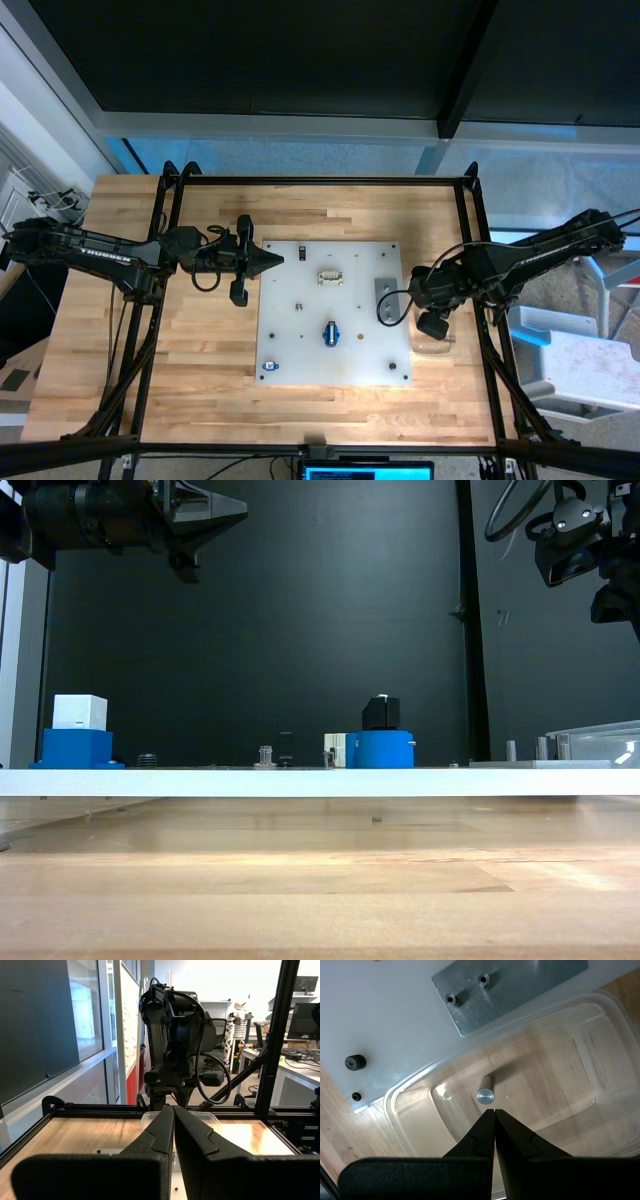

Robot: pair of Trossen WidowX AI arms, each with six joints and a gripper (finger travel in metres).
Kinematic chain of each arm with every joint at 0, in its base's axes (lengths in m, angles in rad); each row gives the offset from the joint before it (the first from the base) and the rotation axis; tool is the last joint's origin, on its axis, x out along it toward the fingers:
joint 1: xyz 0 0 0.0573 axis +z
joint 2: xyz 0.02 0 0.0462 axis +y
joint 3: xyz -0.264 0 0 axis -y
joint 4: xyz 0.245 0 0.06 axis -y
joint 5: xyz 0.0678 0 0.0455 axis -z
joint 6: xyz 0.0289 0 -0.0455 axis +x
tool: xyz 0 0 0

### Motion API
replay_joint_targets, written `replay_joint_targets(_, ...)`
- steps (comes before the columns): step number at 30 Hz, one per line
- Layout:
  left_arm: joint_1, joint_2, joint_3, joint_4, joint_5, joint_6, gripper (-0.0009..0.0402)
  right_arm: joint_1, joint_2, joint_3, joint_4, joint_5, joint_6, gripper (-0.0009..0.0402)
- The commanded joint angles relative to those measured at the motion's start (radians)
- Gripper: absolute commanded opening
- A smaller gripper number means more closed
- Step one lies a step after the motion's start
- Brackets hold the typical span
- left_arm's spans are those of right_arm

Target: Pick the 16mm cylinder and place it in the taskboard

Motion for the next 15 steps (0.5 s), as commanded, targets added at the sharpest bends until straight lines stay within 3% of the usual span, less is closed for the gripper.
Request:
replay_joint_targets(1, 0.0, 0.0, 0.0, 0.0, 0.0, 0.0, 0.0, 0.005, 0.005, 0.0, 0.0, -0.001, 0.007, 0.0)
replay_joint_targets(15, 0.0, 0.0, 0.0, 0.0, 0.0, 0.0, 0.0, 0.011, 0.031, 0.0, -0.004, 0.009, 0.049, 0.0001)
